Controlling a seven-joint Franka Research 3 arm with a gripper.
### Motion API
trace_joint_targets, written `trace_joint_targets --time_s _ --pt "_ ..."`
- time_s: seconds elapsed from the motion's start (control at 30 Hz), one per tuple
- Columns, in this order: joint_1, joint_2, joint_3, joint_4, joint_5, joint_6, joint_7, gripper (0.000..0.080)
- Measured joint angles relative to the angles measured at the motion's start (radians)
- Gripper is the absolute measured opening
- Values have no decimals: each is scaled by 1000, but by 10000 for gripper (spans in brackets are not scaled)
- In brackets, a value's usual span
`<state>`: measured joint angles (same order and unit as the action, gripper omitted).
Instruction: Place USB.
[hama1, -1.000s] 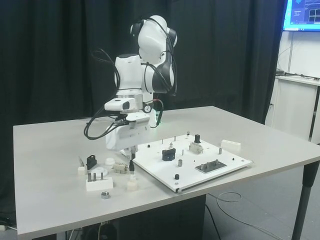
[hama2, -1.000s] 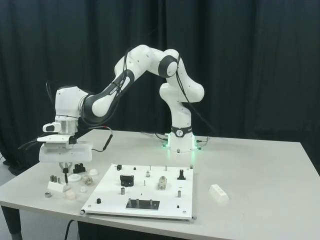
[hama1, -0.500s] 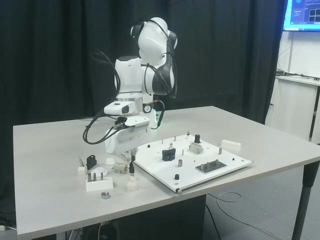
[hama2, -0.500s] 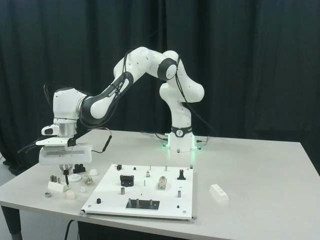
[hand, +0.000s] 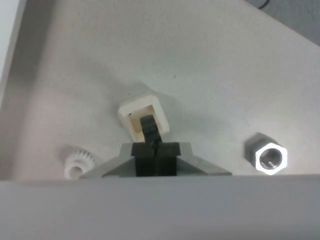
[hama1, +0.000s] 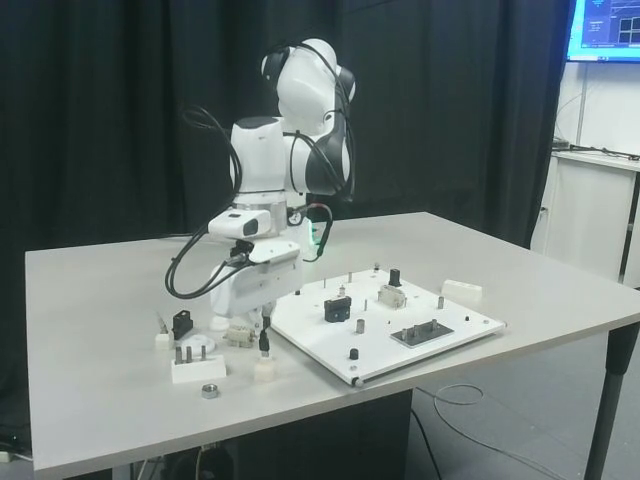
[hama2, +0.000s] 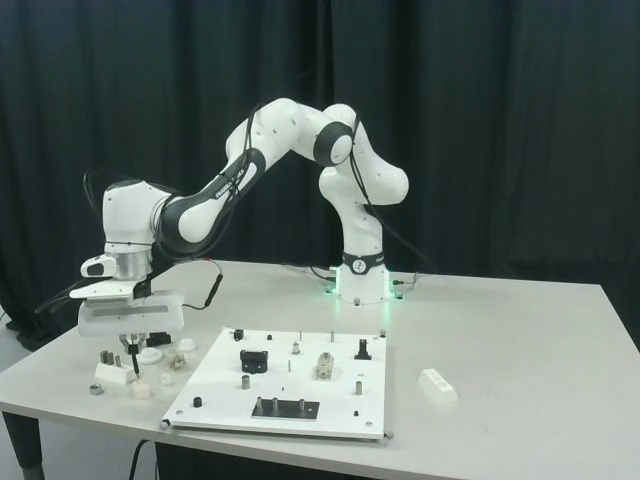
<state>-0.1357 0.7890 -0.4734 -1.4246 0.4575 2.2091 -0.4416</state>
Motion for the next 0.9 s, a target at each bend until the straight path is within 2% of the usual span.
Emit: trace_joint_targets --time_s 0.9 --pt "0 39 -8 20 0 -11 14 9"
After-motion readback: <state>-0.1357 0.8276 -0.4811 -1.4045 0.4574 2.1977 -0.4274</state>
